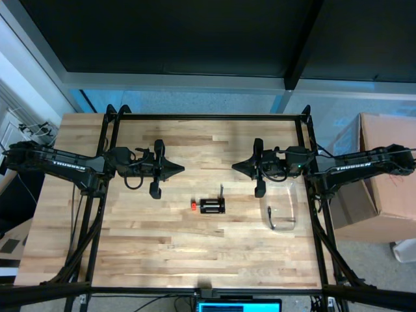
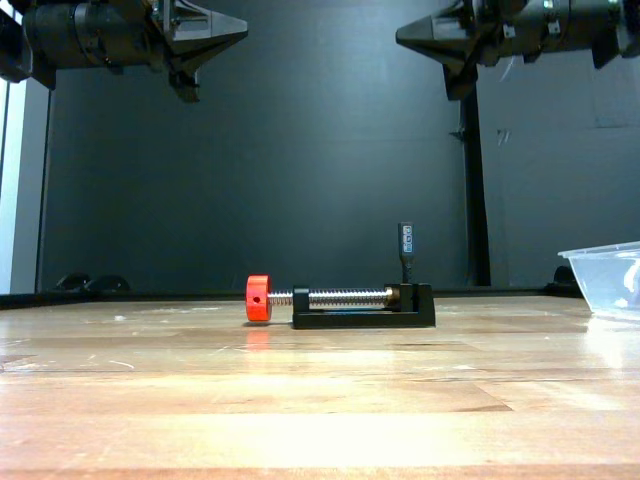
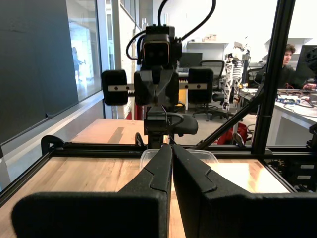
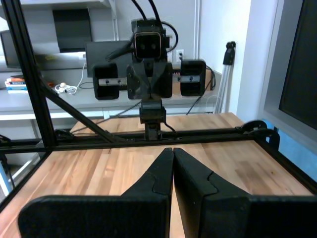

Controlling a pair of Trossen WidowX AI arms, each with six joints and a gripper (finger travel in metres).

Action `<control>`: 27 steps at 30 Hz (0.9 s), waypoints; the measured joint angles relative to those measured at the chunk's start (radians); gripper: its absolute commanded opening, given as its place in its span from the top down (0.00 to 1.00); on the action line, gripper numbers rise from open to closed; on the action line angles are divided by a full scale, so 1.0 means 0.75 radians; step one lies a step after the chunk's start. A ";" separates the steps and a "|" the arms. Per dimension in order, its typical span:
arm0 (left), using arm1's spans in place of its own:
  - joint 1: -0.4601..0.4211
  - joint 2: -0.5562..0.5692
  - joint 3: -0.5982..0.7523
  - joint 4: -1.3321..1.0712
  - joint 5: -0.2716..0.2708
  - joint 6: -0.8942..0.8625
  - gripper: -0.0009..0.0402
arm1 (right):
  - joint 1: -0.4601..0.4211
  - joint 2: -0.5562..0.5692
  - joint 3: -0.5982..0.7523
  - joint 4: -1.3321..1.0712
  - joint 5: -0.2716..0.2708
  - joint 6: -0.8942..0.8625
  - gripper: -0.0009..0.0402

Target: Remove the USB-C connector from the USB-C receptacle and place in the container

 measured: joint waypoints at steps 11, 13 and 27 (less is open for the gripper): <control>0.000 0.000 0.000 0.000 0.000 0.001 0.98 | -0.010 0.001 -0.018 0.060 -0.026 0.025 0.98; 0.000 0.000 0.000 0.000 0.000 0.001 0.98 | -0.010 0.001 -0.013 0.060 -0.026 0.025 0.98; 0.000 0.000 0.000 0.000 0.000 0.001 0.98 | -0.010 0.003 -0.008 0.045 -0.023 0.025 0.98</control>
